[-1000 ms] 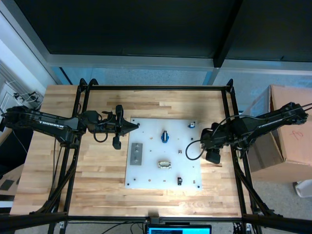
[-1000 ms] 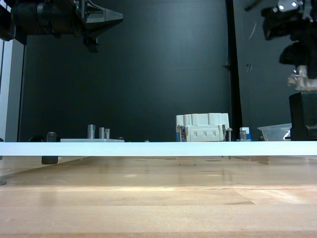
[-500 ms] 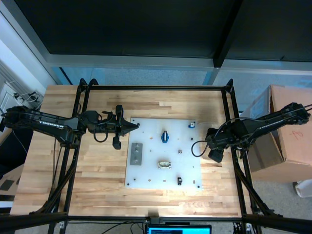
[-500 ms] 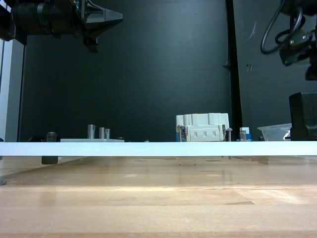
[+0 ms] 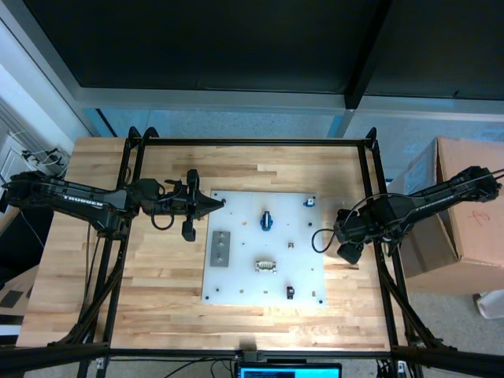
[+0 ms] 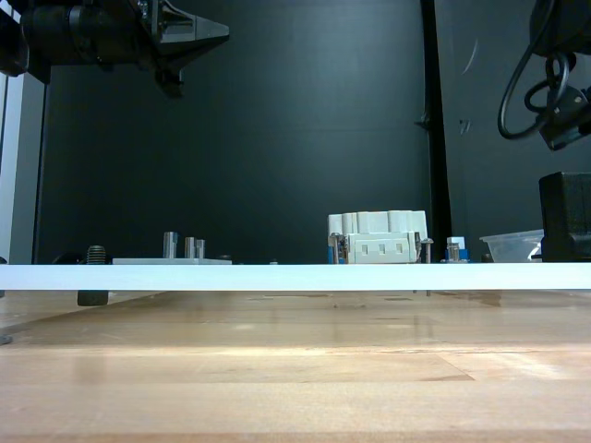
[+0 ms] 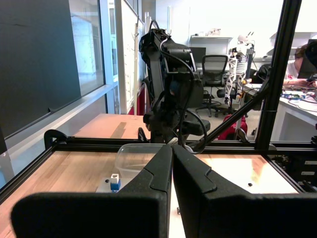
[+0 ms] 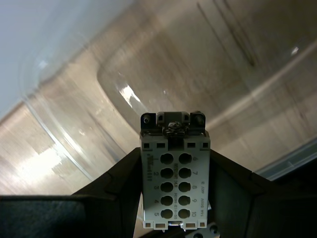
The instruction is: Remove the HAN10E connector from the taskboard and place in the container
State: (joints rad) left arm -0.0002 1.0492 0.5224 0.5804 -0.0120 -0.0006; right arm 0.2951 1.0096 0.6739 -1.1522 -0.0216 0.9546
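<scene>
The beige HAN10E connector (image 8: 174, 173) with its numbered holes is held between the fingers (image 8: 124, 181) of my right gripper (image 8: 174, 163), clear of the board. Below it lies the clear plastic container (image 8: 148, 74), also seen as the container (image 7: 138, 157) past the board's right edge and the container (image 6: 512, 245). The connector's beige housing (image 5: 266, 267) stays seated on the white taskboard (image 5: 236, 272), and shows as the housing (image 6: 379, 238) in the low view. My left gripper (image 5: 223, 203) hangs shut and holding nothing above the board's left edge, high up as the left gripper (image 6: 222, 32).
The board carries a grey block with pins (image 5: 220, 248), a blue part (image 5: 266, 220) and a small black part (image 5: 290, 293). A black frame (image 5: 252, 142) rings the table. A cardboard box (image 5: 465, 213) stands off the right side.
The right gripper with the connector has risen out of the low view and shifted slightly right. The left arm has not moved.
</scene>
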